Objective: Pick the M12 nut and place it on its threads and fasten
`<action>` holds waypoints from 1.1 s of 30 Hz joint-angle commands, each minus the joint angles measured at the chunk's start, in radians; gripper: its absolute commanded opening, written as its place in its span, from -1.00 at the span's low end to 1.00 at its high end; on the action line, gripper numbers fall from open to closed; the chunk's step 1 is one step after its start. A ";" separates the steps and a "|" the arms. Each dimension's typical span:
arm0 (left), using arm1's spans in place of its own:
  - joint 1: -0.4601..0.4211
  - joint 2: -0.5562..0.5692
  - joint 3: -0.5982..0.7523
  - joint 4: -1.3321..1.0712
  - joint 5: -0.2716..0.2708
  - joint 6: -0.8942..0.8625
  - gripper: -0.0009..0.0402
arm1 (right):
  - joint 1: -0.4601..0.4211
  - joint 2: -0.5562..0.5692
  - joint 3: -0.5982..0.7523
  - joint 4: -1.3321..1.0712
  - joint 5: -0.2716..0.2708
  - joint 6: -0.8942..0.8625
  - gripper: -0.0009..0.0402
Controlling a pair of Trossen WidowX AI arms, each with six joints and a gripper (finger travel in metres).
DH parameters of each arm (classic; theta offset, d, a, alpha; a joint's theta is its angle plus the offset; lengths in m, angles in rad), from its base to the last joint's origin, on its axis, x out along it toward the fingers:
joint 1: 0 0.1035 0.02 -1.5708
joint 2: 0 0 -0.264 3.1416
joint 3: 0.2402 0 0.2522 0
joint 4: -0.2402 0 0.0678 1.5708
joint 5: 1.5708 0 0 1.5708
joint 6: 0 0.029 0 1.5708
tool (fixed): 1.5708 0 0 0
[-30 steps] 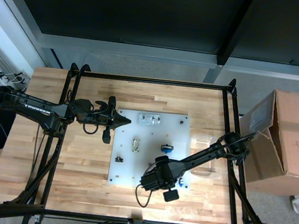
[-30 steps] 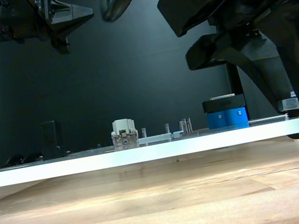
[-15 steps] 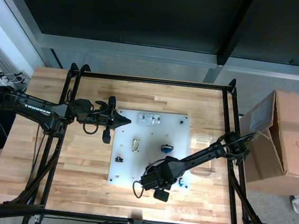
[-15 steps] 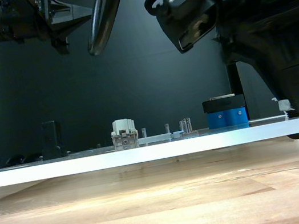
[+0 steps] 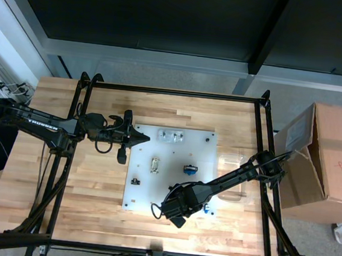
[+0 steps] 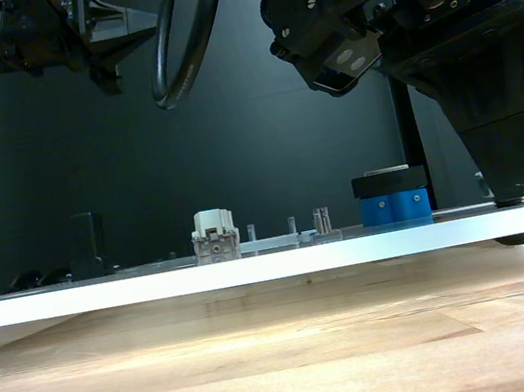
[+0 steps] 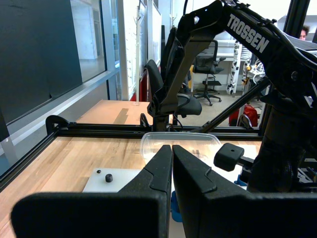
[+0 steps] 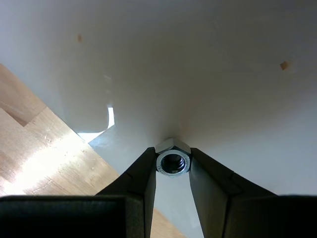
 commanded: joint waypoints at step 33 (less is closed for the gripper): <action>0.000 0.000 0.000 0.000 0.000 0.000 -0.96 | 0.000 -0.009 0.016 0.011 -0.027 -0.033 0.10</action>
